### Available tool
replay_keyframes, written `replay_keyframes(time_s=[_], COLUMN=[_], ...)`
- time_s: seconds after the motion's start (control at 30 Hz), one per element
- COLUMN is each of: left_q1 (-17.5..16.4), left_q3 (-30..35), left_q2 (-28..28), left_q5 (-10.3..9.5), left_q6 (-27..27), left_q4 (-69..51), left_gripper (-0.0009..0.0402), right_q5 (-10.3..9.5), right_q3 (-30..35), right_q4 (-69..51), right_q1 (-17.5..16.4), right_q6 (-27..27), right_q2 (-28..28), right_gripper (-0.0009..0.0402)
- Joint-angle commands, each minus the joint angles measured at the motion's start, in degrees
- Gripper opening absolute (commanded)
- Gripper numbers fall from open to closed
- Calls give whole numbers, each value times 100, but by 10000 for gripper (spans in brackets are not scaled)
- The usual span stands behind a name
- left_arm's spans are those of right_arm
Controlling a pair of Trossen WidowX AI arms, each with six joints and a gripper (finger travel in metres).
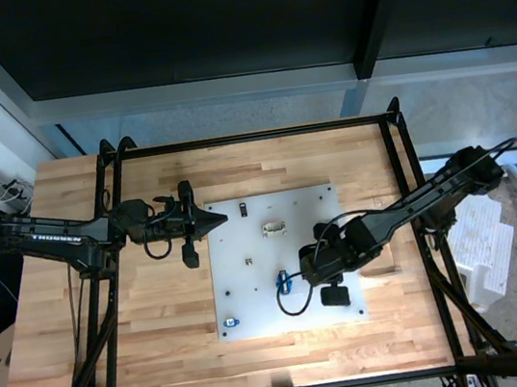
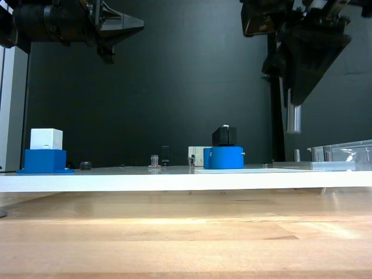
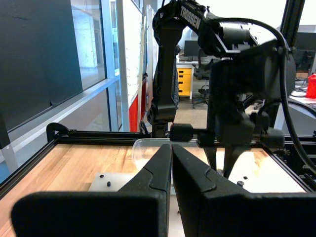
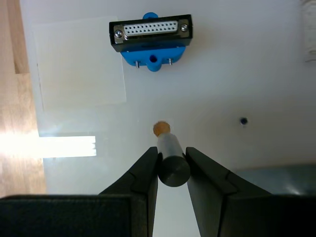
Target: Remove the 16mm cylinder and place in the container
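My right gripper (image 4: 172,154) is shut on the 16mm cylinder (image 4: 173,160), a short grey metal rod held upright. In the low view the cylinder (image 2: 294,119) hangs from the gripper (image 2: 294,103) clear above the white board (image 2: 174,177). Straight beneath it, the right wrist view shows a small round brownish hole (image 4: 161,129) in the board. The container (image 2: 346,152) is a clear tray resting at the board's right side, beside this arm; its faint rim (image 3: 144,147) also shows in the left wrist view. My left gripper (image 1: 214,220) hovers shut and holding nothing off the board's left edge.
A blue mount carrying a black multi-pin connector (image 4: 150,37) stands on the board beyond the hole. A blue round knob-shaped part (image 2: 225,157) with a black top and a blue block with a white cube (image 2: 45,152) also stand on the board. A black frame (image 1: 250,137) rings the table.
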State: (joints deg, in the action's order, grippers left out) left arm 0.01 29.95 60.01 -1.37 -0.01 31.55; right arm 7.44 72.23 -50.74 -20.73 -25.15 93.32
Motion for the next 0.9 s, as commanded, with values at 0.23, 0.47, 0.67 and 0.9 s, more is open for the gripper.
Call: replay_keyframes(time_s=[0.23, 0.47, 0.67, 0.9], left_q1=[-2, -2, 0, -2], left_q3=[0, 0, 0, 0], left_q2=[0, 0, 0, 0], left_q5=[0, 0, 0, 0], left_q6=[-2, -2, -2, -2], left_q4=[0, 0, 0, 0], left_gripper=[0, 0, 0, 0], right_q5=[13, 186, 216, 203], right_q3=[2, 0, -133, -503], right_q4=[-337, -627, -708, -708], right_q1=[9, 13, 22, 24], right_q6=[11, 59, 52, -44], right_q2=[-378, -601, -787, -1091], right_gripper=[2, 2, 2, 2])
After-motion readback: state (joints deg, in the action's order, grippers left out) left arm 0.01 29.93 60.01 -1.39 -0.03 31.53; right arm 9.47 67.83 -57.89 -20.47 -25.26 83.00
